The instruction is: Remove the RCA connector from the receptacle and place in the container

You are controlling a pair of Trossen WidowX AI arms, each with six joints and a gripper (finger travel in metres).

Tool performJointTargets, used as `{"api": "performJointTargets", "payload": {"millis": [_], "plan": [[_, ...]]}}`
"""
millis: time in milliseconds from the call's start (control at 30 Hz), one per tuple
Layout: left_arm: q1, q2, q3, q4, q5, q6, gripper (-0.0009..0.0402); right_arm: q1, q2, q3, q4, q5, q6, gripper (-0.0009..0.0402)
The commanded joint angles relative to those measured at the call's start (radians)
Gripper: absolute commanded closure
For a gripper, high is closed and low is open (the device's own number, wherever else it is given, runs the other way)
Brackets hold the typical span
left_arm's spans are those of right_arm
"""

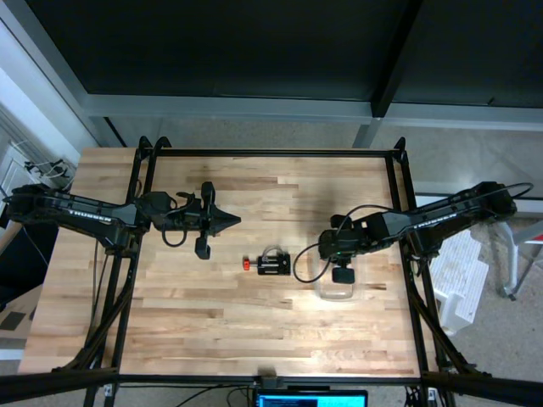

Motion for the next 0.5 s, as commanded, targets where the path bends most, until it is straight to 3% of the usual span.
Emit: {"api": "performJointTargets", "payload": {"millis": [33,267,500], "plan": [[0.000,0.000,0.000,0.000,0.000,0.000,0.0393,0.001,-0.016,-0.052,0.012,0.002,0.013,0.0389],[0.000,0.000,0.000,0.000,0.000,0.000,0.0393,0.003,-0.017,-0.125,0.035,0.003,0.031,0.0380],[0.000,0.000,0.000,0.000,0.000,0.000,0.0393,0.004,-0.017,-0.131,0.056,0.003,0.050,0.0316]]}}
